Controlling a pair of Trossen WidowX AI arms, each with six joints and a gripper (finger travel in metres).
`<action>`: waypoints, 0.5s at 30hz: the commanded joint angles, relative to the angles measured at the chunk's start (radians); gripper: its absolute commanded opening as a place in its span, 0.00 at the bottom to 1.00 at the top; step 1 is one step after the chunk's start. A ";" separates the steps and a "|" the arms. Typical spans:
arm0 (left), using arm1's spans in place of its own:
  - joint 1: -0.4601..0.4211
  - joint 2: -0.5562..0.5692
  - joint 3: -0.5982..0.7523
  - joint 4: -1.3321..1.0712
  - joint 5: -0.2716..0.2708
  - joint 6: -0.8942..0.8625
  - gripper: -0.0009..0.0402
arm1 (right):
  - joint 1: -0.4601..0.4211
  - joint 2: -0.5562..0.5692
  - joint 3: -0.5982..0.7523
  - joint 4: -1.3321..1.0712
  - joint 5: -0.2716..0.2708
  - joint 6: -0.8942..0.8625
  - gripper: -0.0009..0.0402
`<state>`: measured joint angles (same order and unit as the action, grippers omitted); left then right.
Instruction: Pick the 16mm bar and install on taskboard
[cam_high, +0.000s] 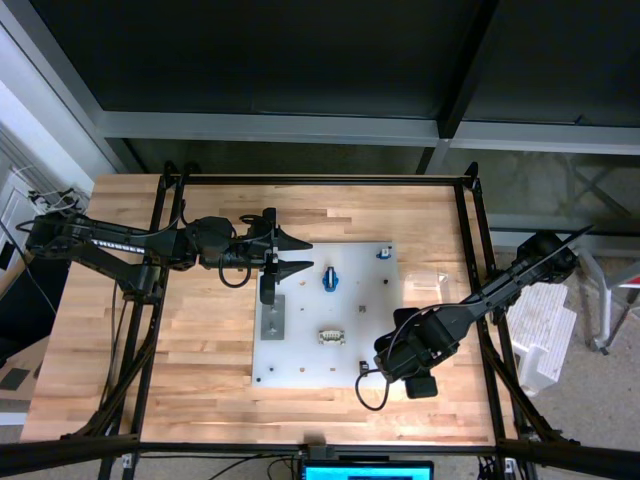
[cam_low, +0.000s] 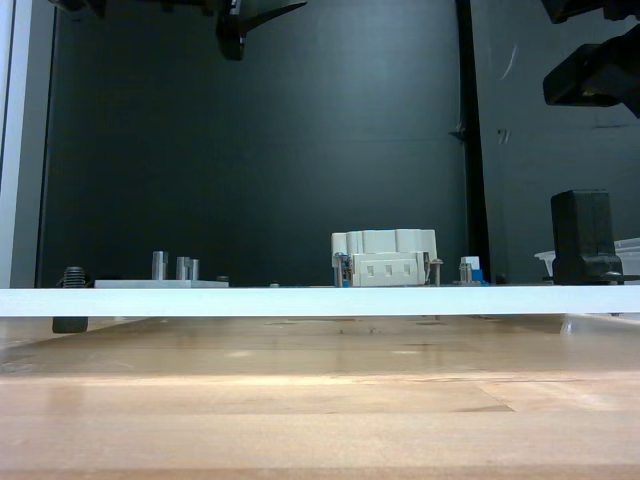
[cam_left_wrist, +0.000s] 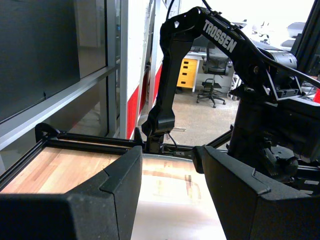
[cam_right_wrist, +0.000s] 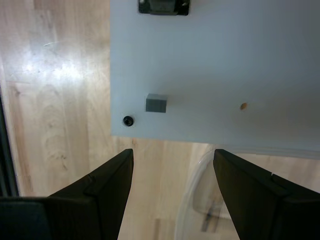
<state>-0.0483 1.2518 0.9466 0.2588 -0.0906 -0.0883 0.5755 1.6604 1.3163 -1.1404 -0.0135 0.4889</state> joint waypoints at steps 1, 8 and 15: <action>0.000 0.000 0.000 0.000 0.000 0.000 0.42 | -0.003 -0.026 -0.008 0.013 0.008 0.004 0.54; 0.000 0.000 0.000 0.000 0.000 0.000 0.42 | -0.031 -0.116 -0.069 0.122 0.024 -0.012 0.49; 0.000 0.000 0.000 0.000 0.000 0.000 0.42 | -0.060 -0.225 -0.133 0.221 0.079 -0.044 0.40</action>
